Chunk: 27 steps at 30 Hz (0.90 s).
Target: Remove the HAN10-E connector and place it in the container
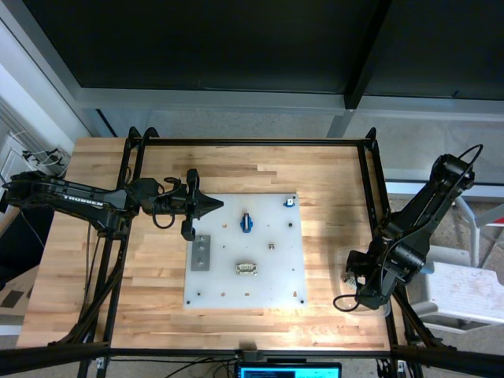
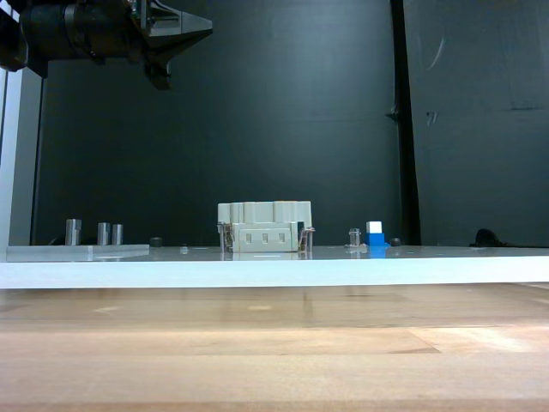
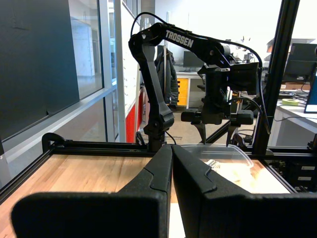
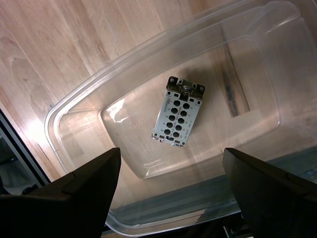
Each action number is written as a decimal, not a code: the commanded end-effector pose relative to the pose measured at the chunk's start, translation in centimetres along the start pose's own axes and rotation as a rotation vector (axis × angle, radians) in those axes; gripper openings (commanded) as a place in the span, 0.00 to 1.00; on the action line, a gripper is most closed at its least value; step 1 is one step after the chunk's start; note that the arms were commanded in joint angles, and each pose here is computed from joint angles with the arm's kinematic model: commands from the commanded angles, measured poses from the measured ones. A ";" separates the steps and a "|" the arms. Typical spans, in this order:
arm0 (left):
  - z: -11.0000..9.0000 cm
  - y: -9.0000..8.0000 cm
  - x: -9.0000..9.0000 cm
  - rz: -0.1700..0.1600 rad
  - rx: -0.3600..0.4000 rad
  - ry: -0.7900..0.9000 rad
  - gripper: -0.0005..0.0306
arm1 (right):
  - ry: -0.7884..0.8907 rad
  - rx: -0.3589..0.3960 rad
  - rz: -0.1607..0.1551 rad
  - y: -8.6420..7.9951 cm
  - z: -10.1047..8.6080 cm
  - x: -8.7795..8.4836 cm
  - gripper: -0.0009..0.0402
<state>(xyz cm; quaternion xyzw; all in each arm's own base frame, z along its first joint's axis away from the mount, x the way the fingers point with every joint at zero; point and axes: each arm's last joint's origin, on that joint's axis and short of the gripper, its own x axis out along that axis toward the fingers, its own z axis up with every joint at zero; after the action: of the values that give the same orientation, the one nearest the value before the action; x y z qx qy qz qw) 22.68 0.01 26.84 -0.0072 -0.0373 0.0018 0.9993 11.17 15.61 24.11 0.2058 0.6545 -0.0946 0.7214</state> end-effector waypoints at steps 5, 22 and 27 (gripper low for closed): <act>0.0 0.0 0.0 0.000 0.000 0.000 0.02 | 0.000 0.000 0.000 0.0 0.0 0.0 0.73; 0.0 0.0 0.0 0.000 0.000 0.000 0.02 | 0.000 0.000 0.000 0.0 0.0 0.0 0.73; 0.0 0.0 0.0 0.000 0.000 0.000 0.02 | 0.000 0.000 0.000 0.0 0.0 0.0 0.73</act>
<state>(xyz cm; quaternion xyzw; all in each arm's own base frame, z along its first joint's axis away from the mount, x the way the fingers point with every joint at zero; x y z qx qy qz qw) 22.68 0.01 26.84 -0.0072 -0.0373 0.0020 0.9993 11.18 15.61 24.11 0.2060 0.6546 -0.0947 0.7212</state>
